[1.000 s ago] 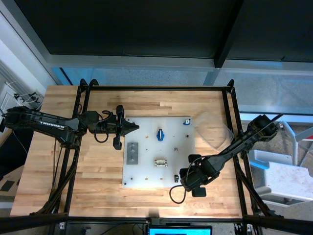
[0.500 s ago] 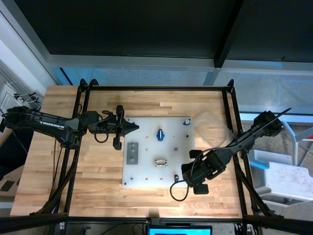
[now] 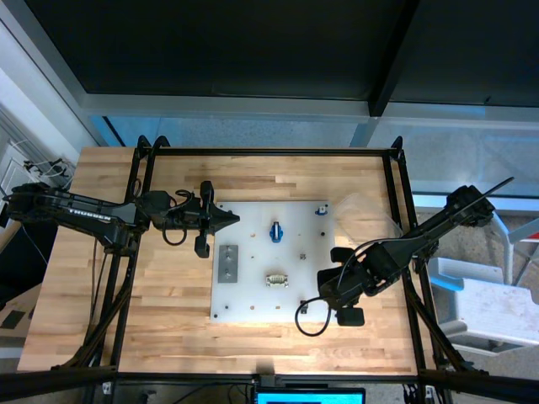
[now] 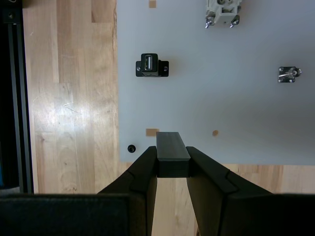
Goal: Pick the 16mm bar from the taskboard and place it in the container
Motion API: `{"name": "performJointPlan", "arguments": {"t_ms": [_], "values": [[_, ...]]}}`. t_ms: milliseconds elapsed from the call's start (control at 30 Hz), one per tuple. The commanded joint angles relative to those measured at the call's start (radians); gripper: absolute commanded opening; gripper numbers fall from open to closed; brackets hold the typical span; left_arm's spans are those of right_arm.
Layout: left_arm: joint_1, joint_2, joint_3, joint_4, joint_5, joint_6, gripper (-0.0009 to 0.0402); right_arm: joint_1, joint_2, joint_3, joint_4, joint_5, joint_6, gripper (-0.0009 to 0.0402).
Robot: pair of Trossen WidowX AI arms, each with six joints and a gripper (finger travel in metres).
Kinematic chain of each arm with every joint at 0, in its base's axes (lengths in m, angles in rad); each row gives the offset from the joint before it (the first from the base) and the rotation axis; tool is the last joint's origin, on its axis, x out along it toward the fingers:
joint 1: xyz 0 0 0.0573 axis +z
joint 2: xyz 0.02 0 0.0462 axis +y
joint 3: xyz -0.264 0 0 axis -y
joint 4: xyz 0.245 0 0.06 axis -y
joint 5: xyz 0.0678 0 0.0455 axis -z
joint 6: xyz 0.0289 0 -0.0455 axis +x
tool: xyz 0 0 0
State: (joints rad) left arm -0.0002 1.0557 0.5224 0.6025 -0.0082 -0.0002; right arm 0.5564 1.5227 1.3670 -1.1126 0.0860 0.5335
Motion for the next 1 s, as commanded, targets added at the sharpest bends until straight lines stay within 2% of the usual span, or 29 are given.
{"name": "performJointPlan", "arguments": {"t_ms": [33, 433, 700, 1000], "values": [[0.0, 0.0, 0.0, 0.0, 0.0, 0.0, 0.0, -0.01, -0.003, -0.002, 0.002, 0.0, 0.001, 0.0027], [0.0, 0.0, 0.0, 0.0, 0.0, 0.0, 0.0, -0.158, -0.055, -0.017, -0.042, 0.0, 0.005, 0.0027], [0.0, 0.0, 0.0, 0.0, 0.0, 0.0, 0.0, -0.311, -0.101, -0.024, -0.103, 0.0, 0.003, 0.0028], [0.0, 0.0, 0.0, 0.0, 0.0, 0.0, 0.0, -0.468, -0.183, -0.101, -0.113, 0.0, -0.047, 0.0028]]}}
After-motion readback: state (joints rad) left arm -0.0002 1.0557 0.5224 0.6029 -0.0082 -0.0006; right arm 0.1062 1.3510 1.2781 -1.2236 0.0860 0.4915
